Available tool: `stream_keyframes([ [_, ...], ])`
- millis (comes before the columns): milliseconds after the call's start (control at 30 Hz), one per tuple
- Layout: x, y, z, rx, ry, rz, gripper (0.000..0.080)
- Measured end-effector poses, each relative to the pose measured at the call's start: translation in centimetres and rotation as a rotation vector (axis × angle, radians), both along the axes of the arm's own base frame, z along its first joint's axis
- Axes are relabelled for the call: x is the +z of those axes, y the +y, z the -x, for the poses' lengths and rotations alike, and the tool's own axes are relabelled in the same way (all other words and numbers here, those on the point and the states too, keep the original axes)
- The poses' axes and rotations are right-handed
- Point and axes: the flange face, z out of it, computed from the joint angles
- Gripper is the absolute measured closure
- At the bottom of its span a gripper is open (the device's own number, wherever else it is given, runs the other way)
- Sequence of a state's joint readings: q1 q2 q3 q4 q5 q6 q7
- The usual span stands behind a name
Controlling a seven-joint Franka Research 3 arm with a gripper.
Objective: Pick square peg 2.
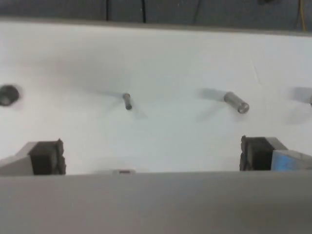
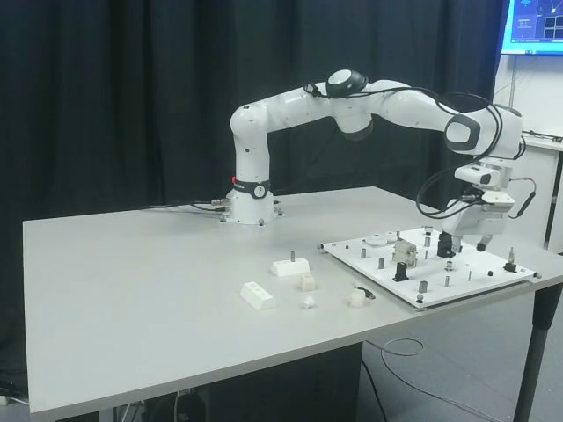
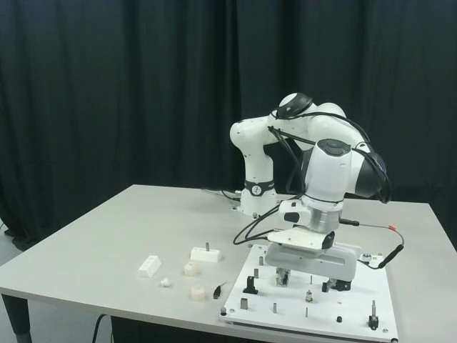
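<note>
My gripper [image 1: 151, 156] is open, with its black pads [image 1: 46, 157] far apart and nothing between them. It hangs low over the white peg board [image 1: 161, 63]. Beyond the fingertips a thin grey peg [image 1: 127, 101] and a thicker grey peg [image 1: 237, 103] stand upright on the board. I cannot tell which one is square peg 2. In the first room view the gripper [image 2: 464, 242] sits over the far right part of the board [image 2: 387, 281]. In the second room view the gripper [image 3: 308, 279] is above a short peg [image 3: 310, 294].
A black knob [image 1: 7, 95] sits on the board beside the thin peg. A black fixture [image 2: 402, 264] and several more small pegs stand on the board. White blocks [image 2: 291, 266] [image 2: 258, 295] lie on the grey table [image 2: 132, 264]. The arm's base [image 2: 251, 198] is at the back.
</note>
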State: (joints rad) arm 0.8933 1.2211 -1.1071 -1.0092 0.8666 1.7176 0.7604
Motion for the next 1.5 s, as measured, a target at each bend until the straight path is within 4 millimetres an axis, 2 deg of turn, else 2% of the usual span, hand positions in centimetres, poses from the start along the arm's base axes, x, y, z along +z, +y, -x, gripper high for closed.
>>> stream_keyframes([
  [433, -1.1, -2.0, 1.0, -0.014, 0.097, 0.083, 0.0003],
  [933, -2.5, -7.2, 2.7, -0.049, 0.219, 0.130, 0.0003],
  [1200, -3.1, -10.3, 4.9, -0.080, 0.258, 0.136, 0.0003],
  [1500, -2.8, -13.7, 7.9, -0.100, 0.224, 0.132, 0.0003],
])
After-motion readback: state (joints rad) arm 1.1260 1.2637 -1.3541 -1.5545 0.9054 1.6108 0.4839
